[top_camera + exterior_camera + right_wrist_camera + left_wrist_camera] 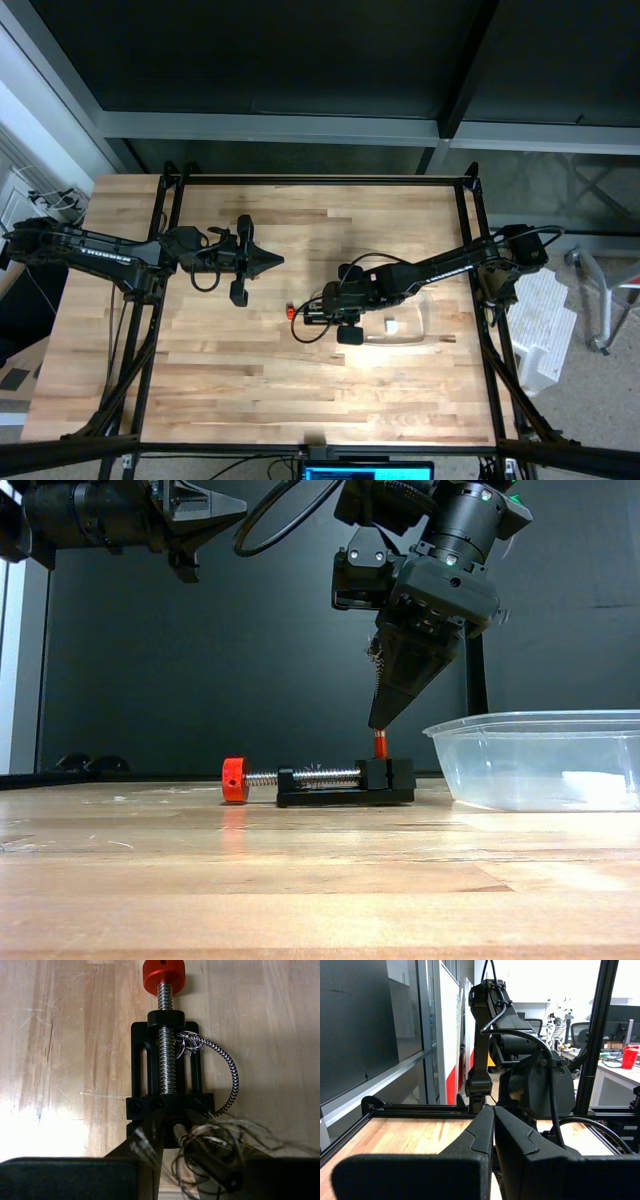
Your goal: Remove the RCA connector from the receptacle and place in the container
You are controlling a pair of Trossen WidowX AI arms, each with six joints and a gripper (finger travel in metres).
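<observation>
Your right claw (378, 722) points straight down over the middle of the table (250, 400), slightly toward the right edge. Its fingers (395, 680) taper to a single point, closed on the top of the plug (380, 745). The jaws are drawn almost fully together, with only the plug's slim upper end between them.

The plug stands upright with its red body showing just under the fingertips. It is seated in the end of the black block (345, 780) that faces the right edge.

The block lies flat on the table. A silver screw (167, 1060) runs along it to a red knob (234, 779) at the end facing the left edge. In the right wrist view, a braided wire loop (234, 1077) curves out from one side of the block, and frayed strands (220, 1135) spread across the fingertips.

The clear tray (540, 760) sits just beside the block on the side toward the right edge, not touching it. A small white piece (590, 780) lies inside it.

Your left claw (275, 262) hangs high above the table nearer the left edge, well apart from the block, with its tip pointing toward the right edge. In the left wrist view its jaws are pressed together and hold nothing.
</observation>
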